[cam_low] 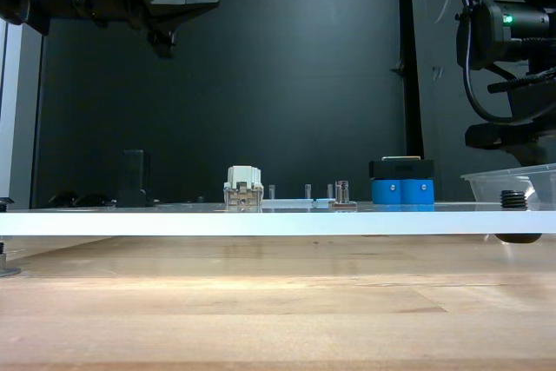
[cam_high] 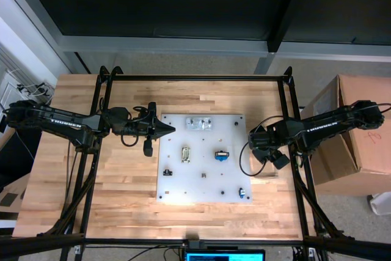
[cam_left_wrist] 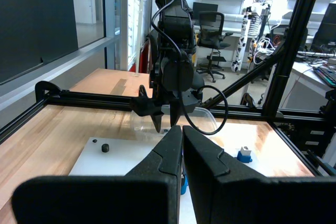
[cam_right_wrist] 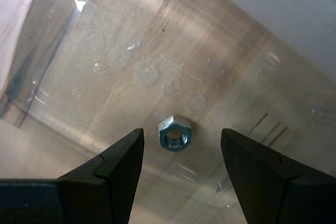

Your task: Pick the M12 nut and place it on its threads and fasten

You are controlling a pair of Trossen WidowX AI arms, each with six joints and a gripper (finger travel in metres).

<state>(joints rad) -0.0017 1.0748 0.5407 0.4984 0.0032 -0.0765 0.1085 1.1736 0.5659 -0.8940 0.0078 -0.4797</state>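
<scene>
Right jaws are hanging wide over the clear tray [cam_right_wrist: 105, 51], the M12 nut [cam_right_wrist: 175, 133] lying flat between them; lowering straight before closing seems wisest. Left jaws, pressed together, are hovering far from it.

The nut [cam_right_wrist: 175, 132] is silver with a faint blue sheen. It lies free in the clear tray [cam_right_wrist: 105, 51], whose floor carries pale ring marks and lets tan wood streaks show through. The right hand [cam_right_wrist: 182, 134] is matte black, with one finger either side of the nut. The left hand [cam_left_wrist: 182, 131], the same black, is closed above the white board [cam_high: 183, 187]. The tabletop [cam_high: 122, 200] is light wood in banded planks. On the board stand a black stud [cam_low: 514, 200] (its ribs showing), a blue block [cam_low: 402, 190] capped black, and a cream connector [cam_low: 243, 187]. The cardboard box [cam_high: 360, 132] is brown.
</scene>
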